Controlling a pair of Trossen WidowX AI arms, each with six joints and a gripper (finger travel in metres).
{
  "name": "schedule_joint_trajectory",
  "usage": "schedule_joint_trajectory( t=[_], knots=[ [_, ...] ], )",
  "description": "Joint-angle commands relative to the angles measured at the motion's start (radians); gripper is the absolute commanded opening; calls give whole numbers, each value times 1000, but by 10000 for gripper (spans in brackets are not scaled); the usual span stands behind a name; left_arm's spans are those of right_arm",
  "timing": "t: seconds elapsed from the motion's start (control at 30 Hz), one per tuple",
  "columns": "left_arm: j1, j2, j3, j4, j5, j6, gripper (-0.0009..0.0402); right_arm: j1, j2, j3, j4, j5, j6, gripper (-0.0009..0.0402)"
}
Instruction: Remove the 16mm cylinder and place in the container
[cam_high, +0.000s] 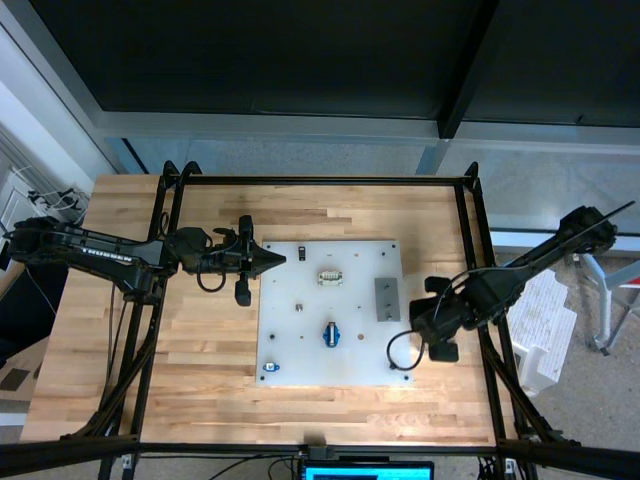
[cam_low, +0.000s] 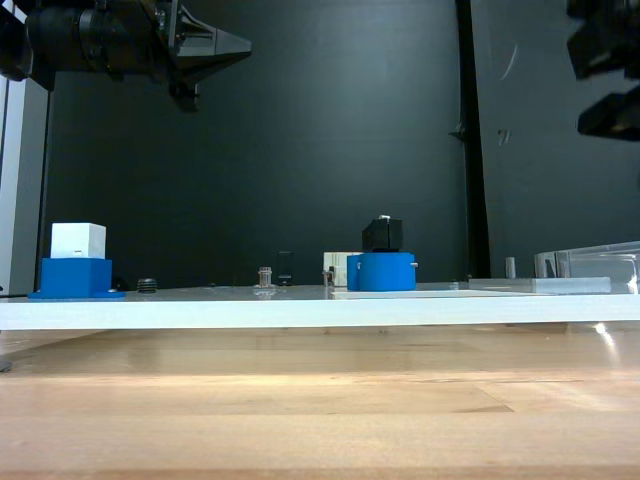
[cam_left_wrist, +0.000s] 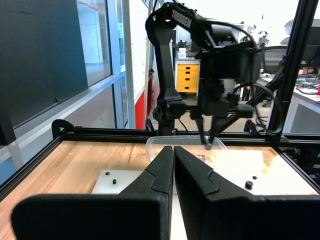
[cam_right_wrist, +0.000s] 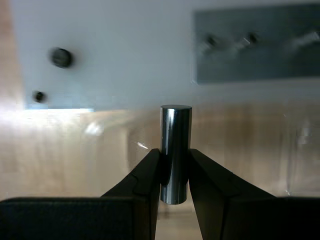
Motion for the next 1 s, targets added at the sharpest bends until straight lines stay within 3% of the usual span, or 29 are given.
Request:
schedule_joint_trajectory(
  t=[0.03, 0.2, 0.53, 0.87, 1.0],
  knots=[
    [0, 0, 0, 0, 0, 0, 0, -40, -47, -54, 2, 0, 11, 12],
    [0, 0, 0, 0, 0, 0, 0, -100, -103, -129, 3, -2, 10, 12],
    [0, 0, 0, 0, 0, 0, 0, -106, -126, -187, 33, -8, 6, 19],
    [0, 0, 0, 0, 0, 0, 0, -106, -126, -194, 56, 0, -8, 152],
    [0, 0, 0, 0, 0, 0, 0, -106, -126, -194, 56, 0, -9, 184]
  ],
)
